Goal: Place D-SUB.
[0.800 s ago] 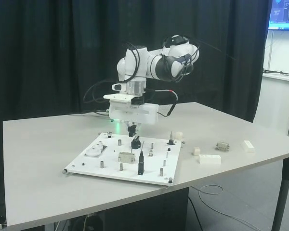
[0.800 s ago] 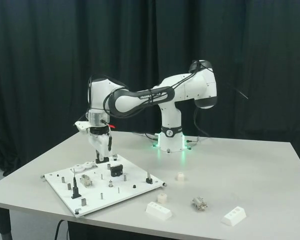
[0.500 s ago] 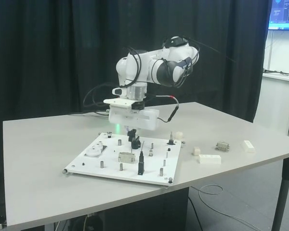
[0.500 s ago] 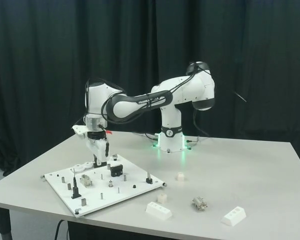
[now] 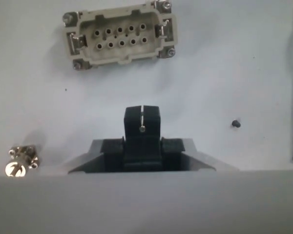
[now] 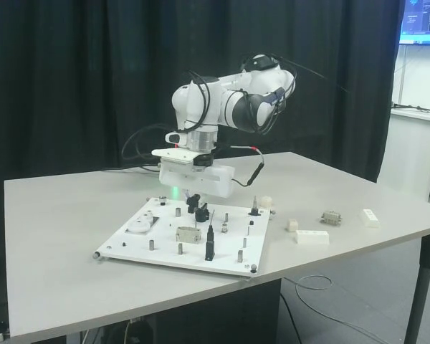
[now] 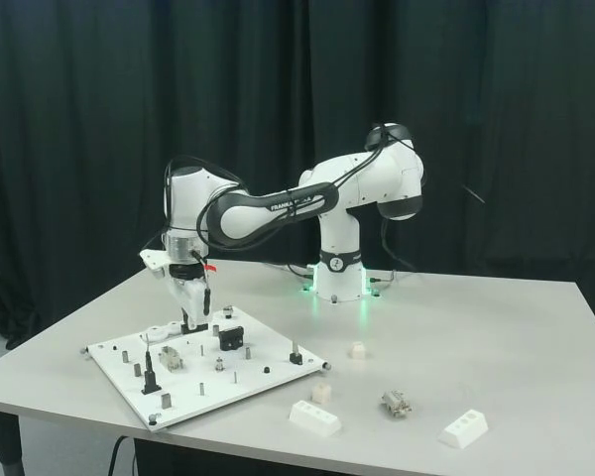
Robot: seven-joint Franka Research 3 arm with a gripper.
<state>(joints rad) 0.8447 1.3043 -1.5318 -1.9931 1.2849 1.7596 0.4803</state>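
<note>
The arm has smooth, glossy white plastic shells with black joints. The board looks like matt white plastic or painted sheet, studded with small metal pins. The multi-pin connector has a dull plastic body with shiny metal clips and screws. The grey table looks smooth and matt; the black curtain is cloth.

The white arm carries dark lettering along its forearm link in the second room view, reading "FRANKA"; the remaining characters are not legible.
</note>
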